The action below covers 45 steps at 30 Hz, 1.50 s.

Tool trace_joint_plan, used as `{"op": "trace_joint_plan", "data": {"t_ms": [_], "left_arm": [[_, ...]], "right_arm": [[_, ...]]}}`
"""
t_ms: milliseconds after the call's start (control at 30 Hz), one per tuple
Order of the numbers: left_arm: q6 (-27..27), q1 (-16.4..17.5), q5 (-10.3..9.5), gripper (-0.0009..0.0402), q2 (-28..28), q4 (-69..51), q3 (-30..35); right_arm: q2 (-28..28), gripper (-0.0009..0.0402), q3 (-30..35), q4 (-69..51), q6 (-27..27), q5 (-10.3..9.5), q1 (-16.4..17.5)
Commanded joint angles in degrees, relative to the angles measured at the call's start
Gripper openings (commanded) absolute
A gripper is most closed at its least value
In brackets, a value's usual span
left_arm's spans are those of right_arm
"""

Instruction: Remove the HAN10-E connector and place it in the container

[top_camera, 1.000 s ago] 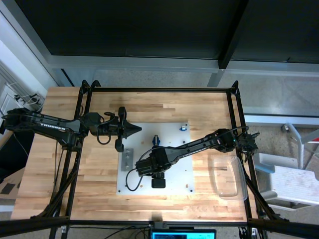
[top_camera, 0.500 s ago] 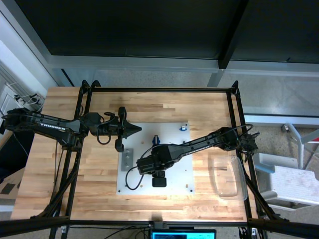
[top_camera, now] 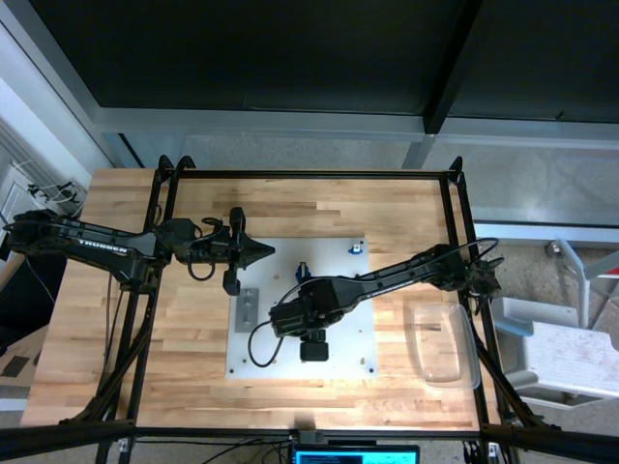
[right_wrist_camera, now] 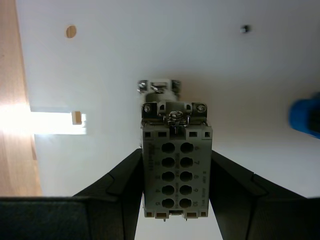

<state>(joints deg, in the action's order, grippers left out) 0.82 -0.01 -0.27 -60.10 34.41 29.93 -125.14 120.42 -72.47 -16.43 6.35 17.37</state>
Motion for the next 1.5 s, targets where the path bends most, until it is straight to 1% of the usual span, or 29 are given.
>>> {"op": "trace_joint_plan", "data": {"t_ms": [33,133,267,467,733,1100,1267,1333,1500], "left_arm": [[0.0,0.0,0.02,0.0,0.0,0.0,0.0],[0.0,0.0,0.02,0.0,0.0,0.0,0.0],[0.0,0.0,0.02,0.0,0.0,0.0,0.0],[0.0,0.0,0.02,0.0,0.0,0.0,0.0],[0.0,0.0,0.02,0.0,0.0,0.0,0.0],[0.0,0.0,0.02,0.0,0.0,0.0,0.0],[0.0,0.0,0.02,0.0,0.0,0.0,0.0],[0.0,0.0,0.02,0.0,0.0,0.0,0.0],[0.0,0.0,0.02,0.0,0.0,0.0,0.0]], "right_arm": [[2.0,0.0012,-1.6,-0.6,-0.9,0.09,0.3],[5.3,0.0012,-6.0,0.7,-2.5,0.09,0.5],[10.8,0.0012,-14.3,4.2,-5.4,0.04,1.2],[19.0,0.0012,-26.2,5.9,-12.9,0.04,2.6],[27.9,0.0012,-37.9,7.7,-21.9,0.04,5.3],[37.9,0.0012,-48.8,7.7,-33.2,-0.09,9.7],[41.4,0.0012,-52.9,7.3,-38.1,-0.9,11.6],[42.4,0.0012,-54.2,7.3,-39.5,-1.44,12.6],[44.9,0.0012,-57.4,7.2,-43.7,-1.57,16.4]]}}
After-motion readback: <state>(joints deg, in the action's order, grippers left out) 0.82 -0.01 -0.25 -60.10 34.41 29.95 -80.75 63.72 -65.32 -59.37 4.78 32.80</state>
